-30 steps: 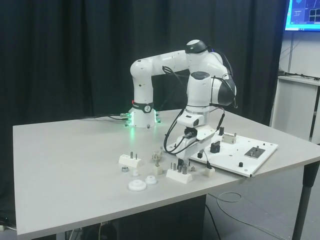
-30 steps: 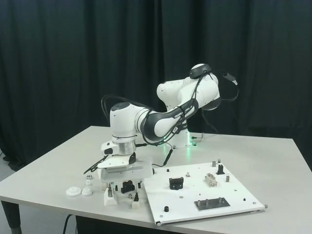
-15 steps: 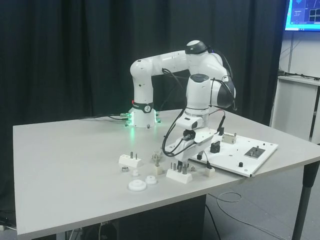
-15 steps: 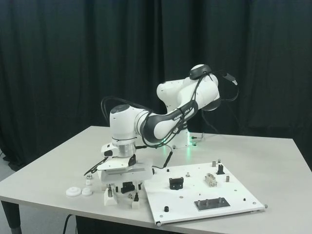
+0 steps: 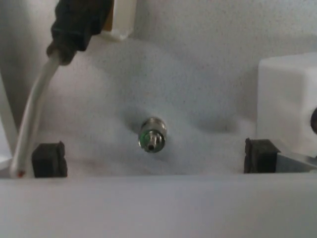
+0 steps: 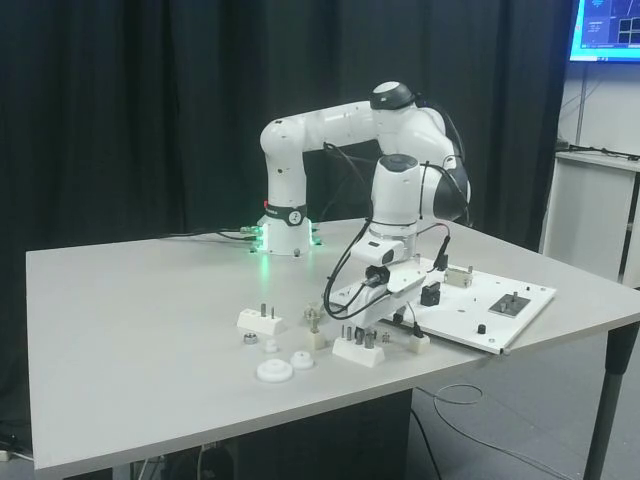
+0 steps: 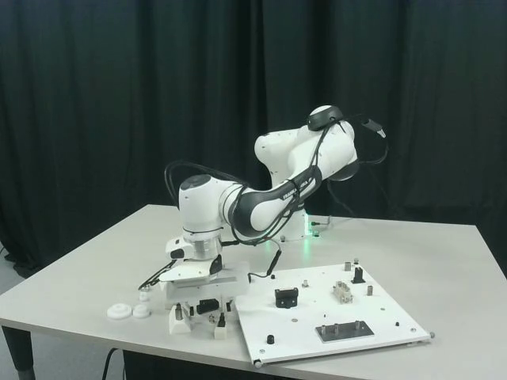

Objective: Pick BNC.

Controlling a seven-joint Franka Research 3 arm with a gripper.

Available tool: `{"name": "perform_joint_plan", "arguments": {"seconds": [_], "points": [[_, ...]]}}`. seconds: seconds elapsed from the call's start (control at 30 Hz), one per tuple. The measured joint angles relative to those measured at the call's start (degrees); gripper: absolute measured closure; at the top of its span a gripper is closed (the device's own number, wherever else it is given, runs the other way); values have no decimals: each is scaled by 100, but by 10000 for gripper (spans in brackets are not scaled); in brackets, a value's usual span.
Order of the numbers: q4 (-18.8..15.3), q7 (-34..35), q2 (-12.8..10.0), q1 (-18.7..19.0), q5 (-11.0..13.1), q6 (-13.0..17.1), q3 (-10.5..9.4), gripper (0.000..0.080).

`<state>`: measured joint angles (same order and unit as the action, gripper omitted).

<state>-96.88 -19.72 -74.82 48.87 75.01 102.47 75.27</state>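
my gripper (image 5: 153, 158) hangs spread around the bnc (image 5: 152, 134) at frame centre; nothing pinched, closing and lifting remain.

A: How many arms?
B: One arm (image 6: 400, 190), on one table (image 6: 130, 300).
A: Boards?
B: One white board (image 6: 500, 330), at the right.
A: And gears?
B: Two white gears (image 6: 272, 372) (image 6: 302, 361), near left.
A: Wide blocks with pins?
B: Two (image 6: 260, 320) (image 6: 358, 350).
A: BNC?
B: One BNC (image 5: 152, 134) in the wrist view.
A: Screens?
B: One screen (image 6: 605, 30), far right.
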Motion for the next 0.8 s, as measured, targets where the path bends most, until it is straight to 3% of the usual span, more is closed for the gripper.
{"name": "perform_joint_plan", "arguments": {"seconds": [0.8], "points": [[-37, -28, -46, 0, -3, 413, -225, 3]]}}
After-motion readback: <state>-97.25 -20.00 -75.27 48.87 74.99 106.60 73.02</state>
